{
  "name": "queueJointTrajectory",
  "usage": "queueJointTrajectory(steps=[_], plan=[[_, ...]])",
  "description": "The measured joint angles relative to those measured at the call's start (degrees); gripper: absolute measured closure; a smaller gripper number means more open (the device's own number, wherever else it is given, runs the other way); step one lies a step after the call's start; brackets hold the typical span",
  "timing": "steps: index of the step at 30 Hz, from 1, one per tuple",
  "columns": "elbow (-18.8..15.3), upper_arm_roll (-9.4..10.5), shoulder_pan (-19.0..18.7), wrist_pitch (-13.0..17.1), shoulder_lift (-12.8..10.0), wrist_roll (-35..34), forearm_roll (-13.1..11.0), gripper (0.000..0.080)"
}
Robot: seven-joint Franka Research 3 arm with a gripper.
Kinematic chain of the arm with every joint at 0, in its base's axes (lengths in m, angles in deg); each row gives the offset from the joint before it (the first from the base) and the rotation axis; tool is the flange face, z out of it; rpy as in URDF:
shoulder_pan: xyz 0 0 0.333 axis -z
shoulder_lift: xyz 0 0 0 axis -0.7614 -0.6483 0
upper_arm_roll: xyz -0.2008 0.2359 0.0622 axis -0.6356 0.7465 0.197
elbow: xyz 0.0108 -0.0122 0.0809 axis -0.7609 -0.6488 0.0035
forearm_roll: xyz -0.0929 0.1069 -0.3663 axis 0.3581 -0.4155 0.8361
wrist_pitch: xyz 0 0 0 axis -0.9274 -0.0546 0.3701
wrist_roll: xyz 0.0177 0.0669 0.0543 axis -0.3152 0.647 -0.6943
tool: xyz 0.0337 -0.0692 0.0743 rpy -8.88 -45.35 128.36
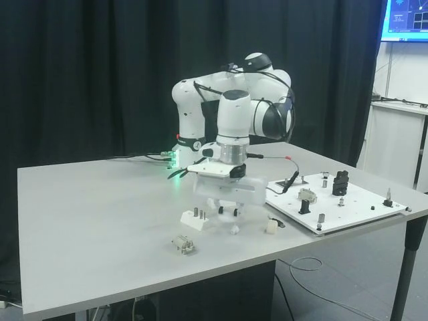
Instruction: Insert large gear.
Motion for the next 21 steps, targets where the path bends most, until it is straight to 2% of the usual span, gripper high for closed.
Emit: queueJointTrajectory(steps=[11,21], plan=[[-8.0,-2.89,-9.9,-0.6,0.0,-2.4,0.1,0.0469],[-13.9,-3.86,-18.6,-0.1,0.5,-6.9,0.3,0.0469]])
